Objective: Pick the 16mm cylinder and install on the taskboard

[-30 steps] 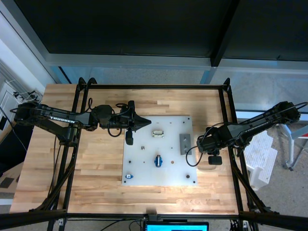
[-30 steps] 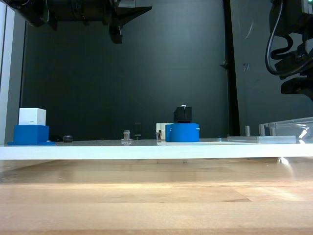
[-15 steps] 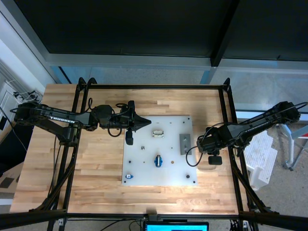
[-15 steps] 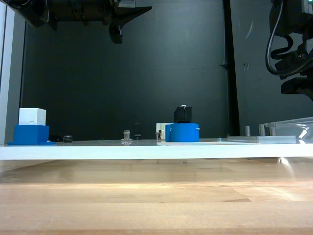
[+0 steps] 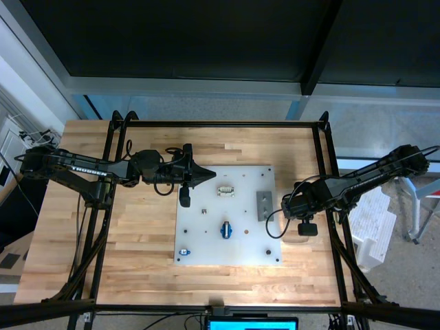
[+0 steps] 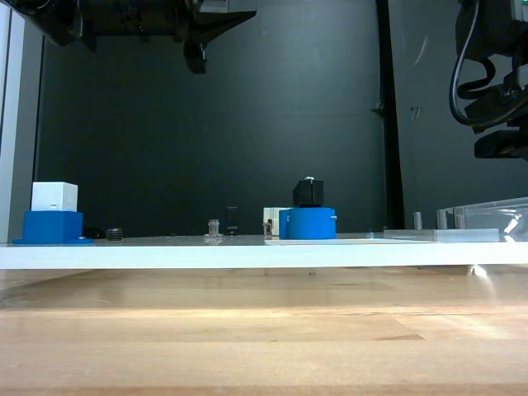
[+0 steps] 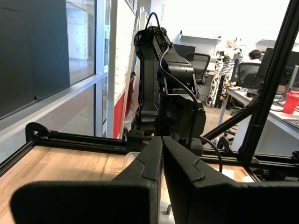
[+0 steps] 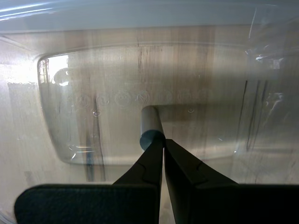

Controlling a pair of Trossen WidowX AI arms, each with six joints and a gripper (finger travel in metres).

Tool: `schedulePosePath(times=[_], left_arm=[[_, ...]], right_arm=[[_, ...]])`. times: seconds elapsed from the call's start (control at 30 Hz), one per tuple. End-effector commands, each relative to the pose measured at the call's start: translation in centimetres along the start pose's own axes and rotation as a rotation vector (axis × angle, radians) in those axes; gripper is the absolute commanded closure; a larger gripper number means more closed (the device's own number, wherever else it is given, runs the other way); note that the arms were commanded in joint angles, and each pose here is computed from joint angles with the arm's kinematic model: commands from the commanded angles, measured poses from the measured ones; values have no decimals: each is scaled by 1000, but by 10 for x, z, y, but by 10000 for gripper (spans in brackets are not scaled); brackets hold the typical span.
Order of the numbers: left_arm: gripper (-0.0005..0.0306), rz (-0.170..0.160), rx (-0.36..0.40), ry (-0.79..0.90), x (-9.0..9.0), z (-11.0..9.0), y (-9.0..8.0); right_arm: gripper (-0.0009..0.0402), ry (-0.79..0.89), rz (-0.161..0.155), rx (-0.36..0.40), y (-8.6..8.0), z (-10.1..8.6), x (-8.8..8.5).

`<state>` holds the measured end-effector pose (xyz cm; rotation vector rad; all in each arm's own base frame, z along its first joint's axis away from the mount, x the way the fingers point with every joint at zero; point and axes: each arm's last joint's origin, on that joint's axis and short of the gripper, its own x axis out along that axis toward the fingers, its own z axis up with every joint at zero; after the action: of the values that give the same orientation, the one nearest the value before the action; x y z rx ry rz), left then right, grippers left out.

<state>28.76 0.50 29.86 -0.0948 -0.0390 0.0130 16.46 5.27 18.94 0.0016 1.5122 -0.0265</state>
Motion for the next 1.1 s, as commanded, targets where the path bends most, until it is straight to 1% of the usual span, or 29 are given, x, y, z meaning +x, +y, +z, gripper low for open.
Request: schedulePosePath(times=[0.03,0.57,0.9,1.1], left_arm=[[300,0,0,0,0,0,0],[300,0,0,0,0,0,0],[300,0,0,0,0,0,0],[300,0,0,0,0,0,0]], right_arm=[[395,0,0,1,0,0,0],[393,-8,3,1,0,0,-2],[393,-32,11,1,1,3,-14],[393,-24,8,1,1,4,-21]])
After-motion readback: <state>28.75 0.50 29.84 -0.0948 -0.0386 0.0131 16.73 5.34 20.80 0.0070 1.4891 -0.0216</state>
